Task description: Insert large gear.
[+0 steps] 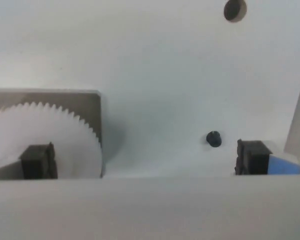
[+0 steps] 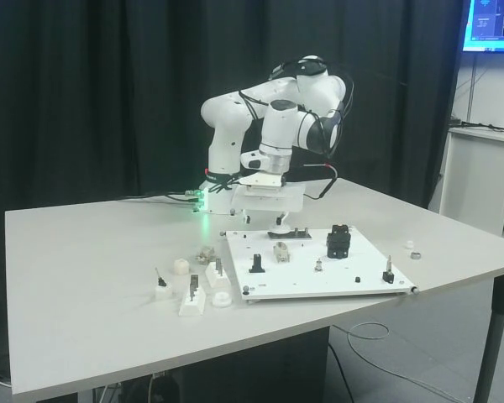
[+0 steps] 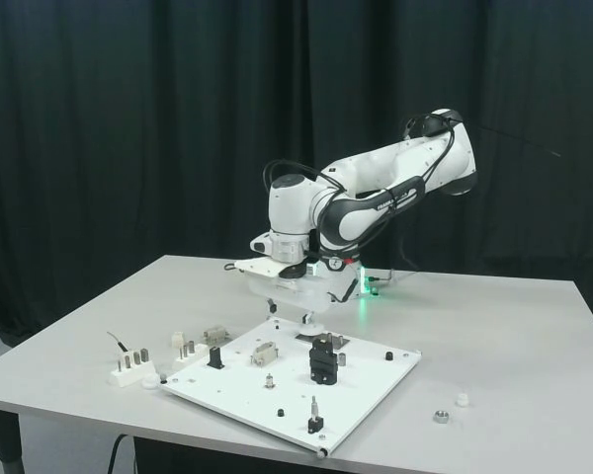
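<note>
Gripper (image 1: 145,160) spread wide and holding nothing, we hover over the white board (image 1: 170,70) with the large gear (image 1: 42,137) already on its grey plate (image 1: 92,102), so retreat seems next.

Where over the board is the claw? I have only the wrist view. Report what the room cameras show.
Observer: The claw hangs low over the far edge of the white board, on the side of the arm's base.
Operator: Name the largest fixture on the board.
Observer: A black block stands near the board's middle, apart from the claw.
Operator: List what lies off the board.
Observer: Small white holders sit on the grey table beside the board.
</note>
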Controlling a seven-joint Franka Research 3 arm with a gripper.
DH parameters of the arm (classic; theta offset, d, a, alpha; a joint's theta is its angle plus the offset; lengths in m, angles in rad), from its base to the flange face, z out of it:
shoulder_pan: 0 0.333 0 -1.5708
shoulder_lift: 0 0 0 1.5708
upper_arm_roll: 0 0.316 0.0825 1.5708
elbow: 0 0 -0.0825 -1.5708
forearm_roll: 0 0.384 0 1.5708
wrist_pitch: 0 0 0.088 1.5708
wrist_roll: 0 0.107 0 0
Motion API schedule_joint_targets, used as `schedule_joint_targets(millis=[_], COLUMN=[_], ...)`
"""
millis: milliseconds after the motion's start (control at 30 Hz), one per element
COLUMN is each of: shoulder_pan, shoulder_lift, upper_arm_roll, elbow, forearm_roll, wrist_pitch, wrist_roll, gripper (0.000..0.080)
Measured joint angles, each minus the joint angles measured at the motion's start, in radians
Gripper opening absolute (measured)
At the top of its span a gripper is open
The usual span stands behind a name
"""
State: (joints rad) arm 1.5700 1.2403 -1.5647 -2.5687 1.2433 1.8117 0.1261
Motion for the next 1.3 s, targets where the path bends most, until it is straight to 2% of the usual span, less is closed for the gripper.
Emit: schedule_joint_targets(millis=[200,500,767,1000,1300], shoulder_pan=[-0.001,0.002,0.008,0.007,0.000], shoulder_lift=[0.000,0.000,0.000,0.000,0.000], upper_arm_roll=[0.000,-0.003,0.000,0.009,0.046], elbow=[-0.002,-0.002,-0.002,-0.002,-0.002], forearm_roll=[-0.006,-0.018,-0.016,-0.012,0.016], wrist_pitch=[-0.004,-0.038,-0.041,-0.031,0.013], wrist_roll=[0.000,0.000,0.000,0.000,0.000], gripper=[0.0800,0.0800,0.0800,0.0800,0.0800])
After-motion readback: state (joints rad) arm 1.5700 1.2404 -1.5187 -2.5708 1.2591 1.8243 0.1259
